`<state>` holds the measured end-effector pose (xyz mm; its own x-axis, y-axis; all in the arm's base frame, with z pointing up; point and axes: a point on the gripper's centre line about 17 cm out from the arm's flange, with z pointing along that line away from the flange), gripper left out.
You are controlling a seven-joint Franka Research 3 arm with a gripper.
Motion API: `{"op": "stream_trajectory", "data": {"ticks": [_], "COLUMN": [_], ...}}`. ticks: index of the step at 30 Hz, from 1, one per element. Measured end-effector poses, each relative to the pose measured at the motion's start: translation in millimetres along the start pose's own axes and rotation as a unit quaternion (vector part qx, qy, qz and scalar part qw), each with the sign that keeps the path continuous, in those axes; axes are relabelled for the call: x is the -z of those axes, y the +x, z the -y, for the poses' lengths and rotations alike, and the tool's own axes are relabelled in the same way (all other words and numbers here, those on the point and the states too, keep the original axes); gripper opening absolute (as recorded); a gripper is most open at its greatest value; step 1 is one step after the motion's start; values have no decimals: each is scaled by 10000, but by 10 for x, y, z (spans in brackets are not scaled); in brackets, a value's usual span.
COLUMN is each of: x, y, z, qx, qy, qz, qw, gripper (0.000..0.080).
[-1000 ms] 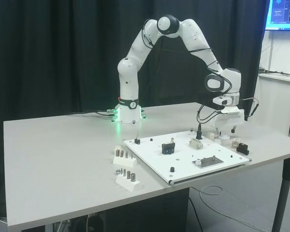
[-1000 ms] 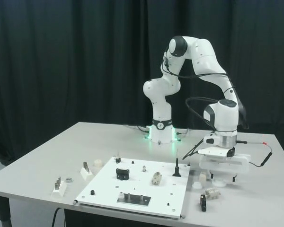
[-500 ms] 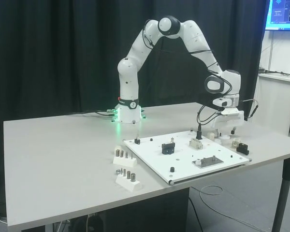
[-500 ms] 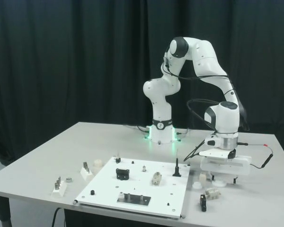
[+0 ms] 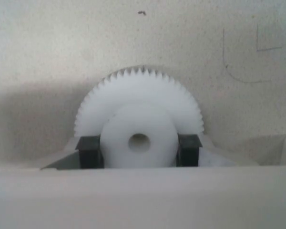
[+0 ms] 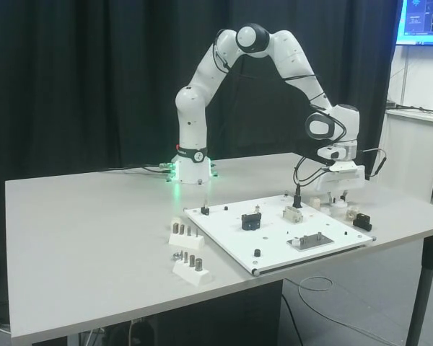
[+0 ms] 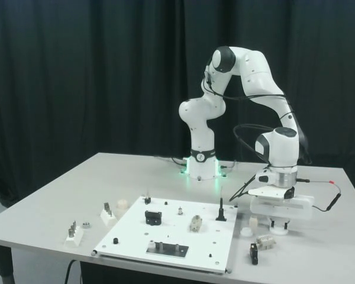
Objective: Pick large gear.
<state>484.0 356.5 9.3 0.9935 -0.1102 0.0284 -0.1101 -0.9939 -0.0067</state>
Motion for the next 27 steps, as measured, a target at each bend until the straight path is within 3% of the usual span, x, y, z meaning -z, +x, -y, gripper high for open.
{"op": "stream_trajectory", "data": {"ticks": [6,7,17,27], "x": [-1,-1,18,194], "y": [9,12,18,-12], "z": [-10,-13,-3,46], "qx": [-11,-15,-214,-259], "qy": [-1,-1,40,114], "qz": [0,0,15,102], "qw": [10000,10000,9998,9995], "gripper": [412,333,334,334]}}
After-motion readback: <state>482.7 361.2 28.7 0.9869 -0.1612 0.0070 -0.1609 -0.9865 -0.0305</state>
